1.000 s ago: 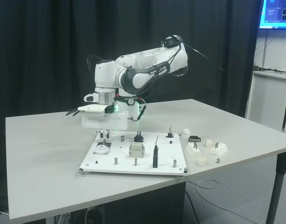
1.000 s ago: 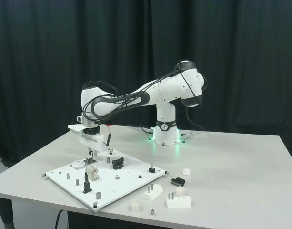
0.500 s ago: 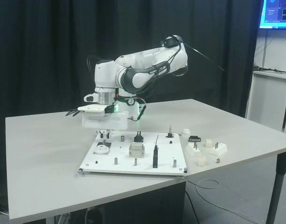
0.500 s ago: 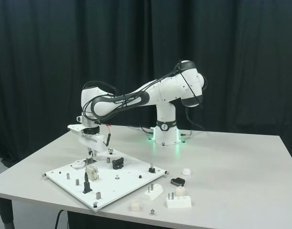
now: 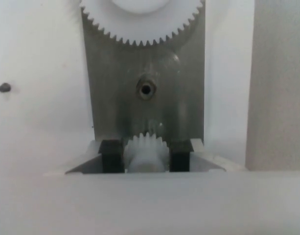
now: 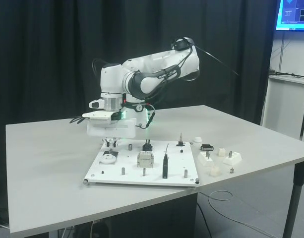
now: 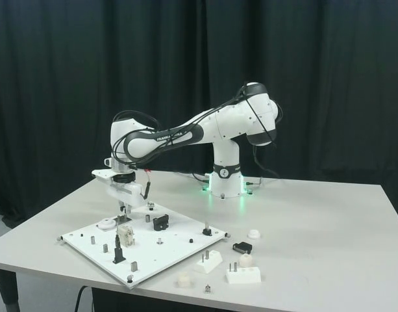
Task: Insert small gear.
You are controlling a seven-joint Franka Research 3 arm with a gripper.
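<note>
In the wrist view the gripper is holding the small gear, a white toothed wheel, with a black pad pressing on each side of it. The gear is sitting low over a grey metal plate, and just beyond it a small hole is showing in that plate. Farther along the same plate, the toothed rim of a large white gear is lying across the plate's far end, clear of the small gear.

In the room views the white board is lying on the grey table near the table's front edge, and the gripper is hanging at the board's far left corner, right above its surface, with the large gear sitting just in front of it along the board's left edge. Several small fixtures are standing over the rest of the board, among them a grey block near the middle. Loose white parts are lying on the table off the board's right edge. Behind the board the white arm is reaching over from its base near the table's far edge, where green lights are glowing
</note>
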